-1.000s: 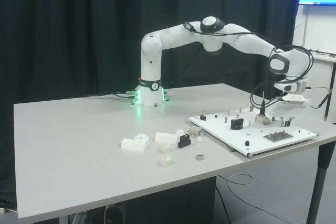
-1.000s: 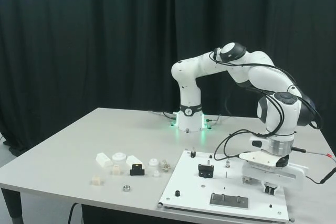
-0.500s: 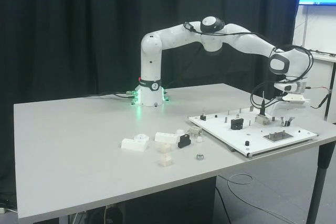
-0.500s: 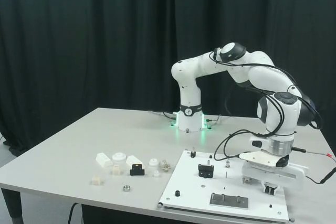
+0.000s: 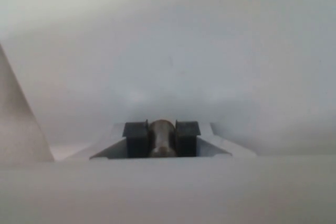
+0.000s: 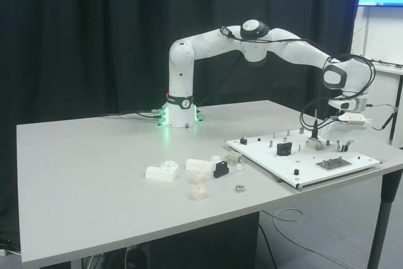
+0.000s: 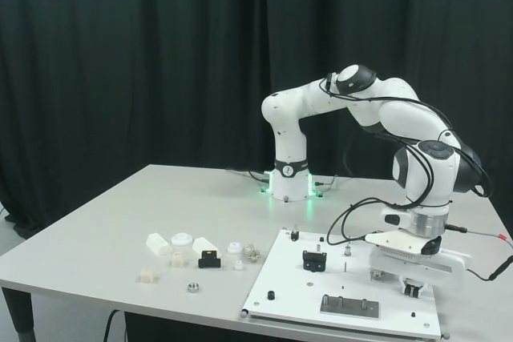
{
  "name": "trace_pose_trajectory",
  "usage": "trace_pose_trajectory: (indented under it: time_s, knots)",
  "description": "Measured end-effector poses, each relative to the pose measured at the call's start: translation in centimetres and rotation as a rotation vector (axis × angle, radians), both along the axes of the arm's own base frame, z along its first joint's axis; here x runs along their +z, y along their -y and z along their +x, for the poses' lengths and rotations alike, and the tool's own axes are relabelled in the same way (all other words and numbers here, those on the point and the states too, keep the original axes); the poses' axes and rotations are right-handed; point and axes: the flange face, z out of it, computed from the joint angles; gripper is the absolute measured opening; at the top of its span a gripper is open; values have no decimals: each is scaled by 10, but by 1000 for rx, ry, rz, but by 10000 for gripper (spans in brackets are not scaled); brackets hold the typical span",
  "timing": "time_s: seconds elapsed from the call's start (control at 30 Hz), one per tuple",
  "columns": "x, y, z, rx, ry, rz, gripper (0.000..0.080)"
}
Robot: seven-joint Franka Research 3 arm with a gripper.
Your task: Remove round peg 3.
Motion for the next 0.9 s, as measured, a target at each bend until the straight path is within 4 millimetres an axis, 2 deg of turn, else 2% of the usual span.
trace_pose_trajectory:
  time_s: [0.9]
  knots:
    - [0, -1, -4, -2, 27, -5, 104]
